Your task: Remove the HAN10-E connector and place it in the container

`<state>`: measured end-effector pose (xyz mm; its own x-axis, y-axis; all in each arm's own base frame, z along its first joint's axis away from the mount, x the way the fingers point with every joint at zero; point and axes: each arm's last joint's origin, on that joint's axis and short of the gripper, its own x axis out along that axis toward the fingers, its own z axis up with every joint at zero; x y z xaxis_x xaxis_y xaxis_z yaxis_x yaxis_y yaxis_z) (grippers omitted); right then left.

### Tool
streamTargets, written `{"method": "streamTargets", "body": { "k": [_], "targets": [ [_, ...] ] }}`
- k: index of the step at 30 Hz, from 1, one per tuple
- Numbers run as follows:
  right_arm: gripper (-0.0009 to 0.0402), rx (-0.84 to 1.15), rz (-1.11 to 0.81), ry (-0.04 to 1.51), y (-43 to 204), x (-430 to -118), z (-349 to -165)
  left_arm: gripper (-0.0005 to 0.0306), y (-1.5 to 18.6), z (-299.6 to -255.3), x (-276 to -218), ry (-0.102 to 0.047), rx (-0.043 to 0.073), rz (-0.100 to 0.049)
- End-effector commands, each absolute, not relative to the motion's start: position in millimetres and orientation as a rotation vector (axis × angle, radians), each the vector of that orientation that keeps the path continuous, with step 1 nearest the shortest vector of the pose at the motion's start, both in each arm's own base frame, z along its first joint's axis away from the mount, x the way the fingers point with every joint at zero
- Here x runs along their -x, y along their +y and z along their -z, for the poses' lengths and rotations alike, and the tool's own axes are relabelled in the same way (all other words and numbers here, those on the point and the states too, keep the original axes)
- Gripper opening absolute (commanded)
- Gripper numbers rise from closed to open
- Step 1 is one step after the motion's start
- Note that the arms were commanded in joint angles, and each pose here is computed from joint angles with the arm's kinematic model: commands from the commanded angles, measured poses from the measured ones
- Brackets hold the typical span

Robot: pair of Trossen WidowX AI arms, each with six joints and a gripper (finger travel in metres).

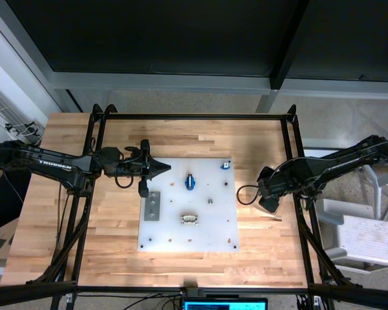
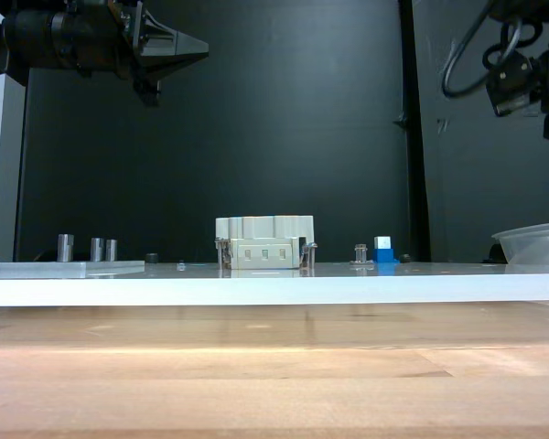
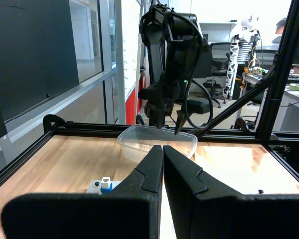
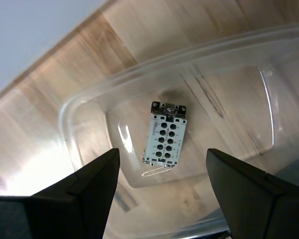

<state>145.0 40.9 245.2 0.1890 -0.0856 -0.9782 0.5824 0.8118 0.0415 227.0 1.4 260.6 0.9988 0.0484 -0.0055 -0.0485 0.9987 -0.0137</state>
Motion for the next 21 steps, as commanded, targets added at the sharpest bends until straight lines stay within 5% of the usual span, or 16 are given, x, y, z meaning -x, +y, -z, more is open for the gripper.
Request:
{"method": "streamTargets", "body": {
  "k": [1, 21],
  "targets": [
    [0.0243, -0.447, 0.492, 1.313, 40.7, -144.1, -251.9, 0.0000, 1.4, -260.7, -227.0, 0.005, 0.014, -0.048],
    [0.0243, -0.444, 0.485, 1.312, 41.0, -143.3, -260.7, 0.0000, 1.4, -260.7, -227.1, 0.005, 0.014, -0.048]
  ]
}}
